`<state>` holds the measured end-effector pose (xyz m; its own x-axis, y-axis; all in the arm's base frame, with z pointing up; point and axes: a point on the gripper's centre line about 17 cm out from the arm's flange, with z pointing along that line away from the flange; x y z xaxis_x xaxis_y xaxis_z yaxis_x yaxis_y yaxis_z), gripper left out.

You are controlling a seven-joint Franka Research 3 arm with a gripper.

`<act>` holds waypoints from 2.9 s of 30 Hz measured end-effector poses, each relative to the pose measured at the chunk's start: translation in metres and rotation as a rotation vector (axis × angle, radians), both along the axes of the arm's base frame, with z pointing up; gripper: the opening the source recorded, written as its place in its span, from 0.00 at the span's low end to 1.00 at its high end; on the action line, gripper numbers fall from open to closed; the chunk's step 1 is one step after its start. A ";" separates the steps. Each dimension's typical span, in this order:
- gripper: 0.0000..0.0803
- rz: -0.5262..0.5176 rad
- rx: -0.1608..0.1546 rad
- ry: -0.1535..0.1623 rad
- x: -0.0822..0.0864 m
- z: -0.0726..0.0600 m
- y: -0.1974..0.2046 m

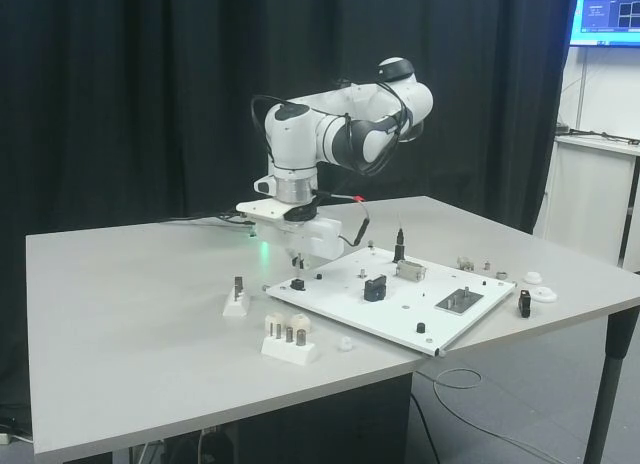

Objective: Insert Ethernet.

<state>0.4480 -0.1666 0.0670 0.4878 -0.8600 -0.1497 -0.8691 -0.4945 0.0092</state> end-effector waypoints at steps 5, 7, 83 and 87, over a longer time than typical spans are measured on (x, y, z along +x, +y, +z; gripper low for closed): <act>0.13 -0.018 -0.002 0.002 0.000 0.000 0.000; 0.13 -0.026 -0.003 0.003 0.000 0.000 0.000; 0.13 -0.085 -0.012 -0.004 0.000 -0.009 -0.003; 0.13 -0.083 -0.011 -0.004 0.000 -0.009 -0.002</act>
<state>0.4475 -0.1689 0.0582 0.4157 -0.8990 -0.1380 -0.9069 -0.4211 0.0111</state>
